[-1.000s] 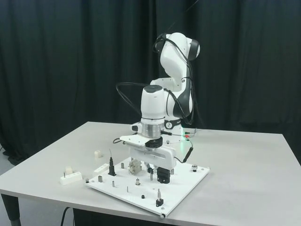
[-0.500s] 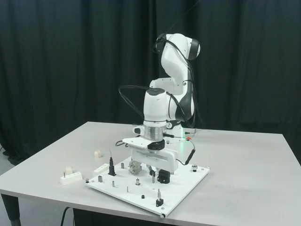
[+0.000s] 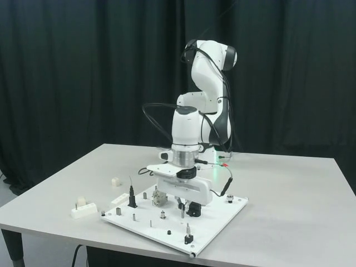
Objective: Insert square peg 2.
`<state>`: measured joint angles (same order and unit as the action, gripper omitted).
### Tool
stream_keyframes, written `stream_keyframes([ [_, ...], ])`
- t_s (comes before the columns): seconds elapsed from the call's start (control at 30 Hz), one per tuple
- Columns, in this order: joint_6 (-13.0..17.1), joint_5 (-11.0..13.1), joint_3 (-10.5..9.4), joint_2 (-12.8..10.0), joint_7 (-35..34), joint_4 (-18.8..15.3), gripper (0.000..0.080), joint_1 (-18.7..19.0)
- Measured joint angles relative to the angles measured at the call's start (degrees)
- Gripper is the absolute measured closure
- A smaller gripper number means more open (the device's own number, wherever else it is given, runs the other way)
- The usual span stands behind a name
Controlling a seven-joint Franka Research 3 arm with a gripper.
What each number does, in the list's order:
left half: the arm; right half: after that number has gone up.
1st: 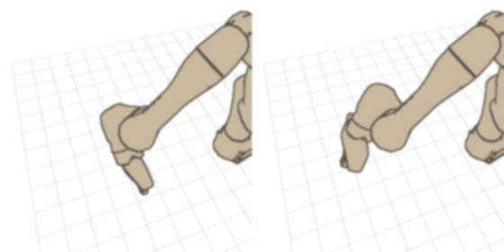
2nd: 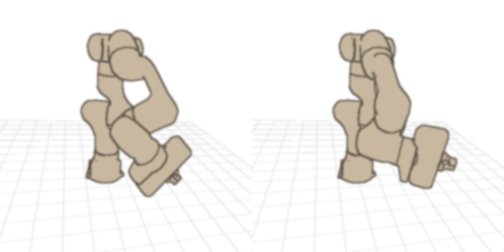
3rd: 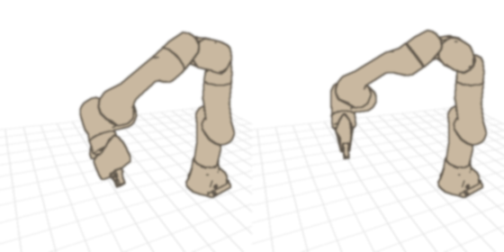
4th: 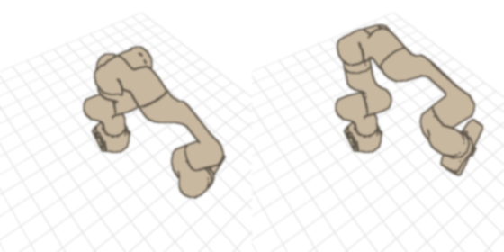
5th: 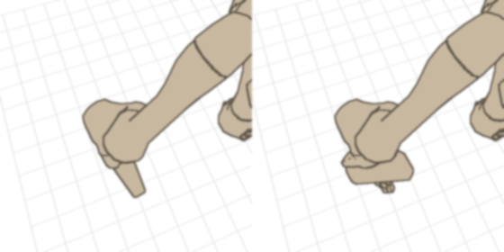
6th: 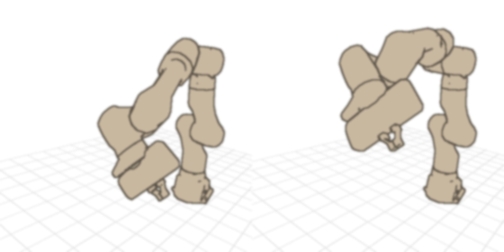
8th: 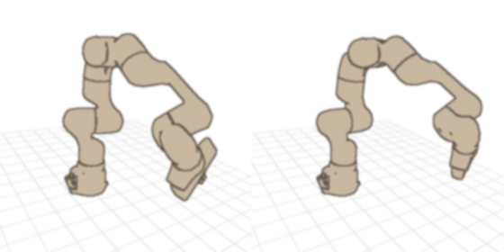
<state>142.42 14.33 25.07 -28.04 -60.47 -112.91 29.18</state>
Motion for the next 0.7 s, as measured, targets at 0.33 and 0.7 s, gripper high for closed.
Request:
stream_keyframes([
  [0.33,1.78,0.0,-0.18,0.0,0.0,-1.0,0.0728,0.0],
  [0.7,3.39,0.0,-0.5,0.0,-0.01,-1.82,0.0728,-0.02],
])
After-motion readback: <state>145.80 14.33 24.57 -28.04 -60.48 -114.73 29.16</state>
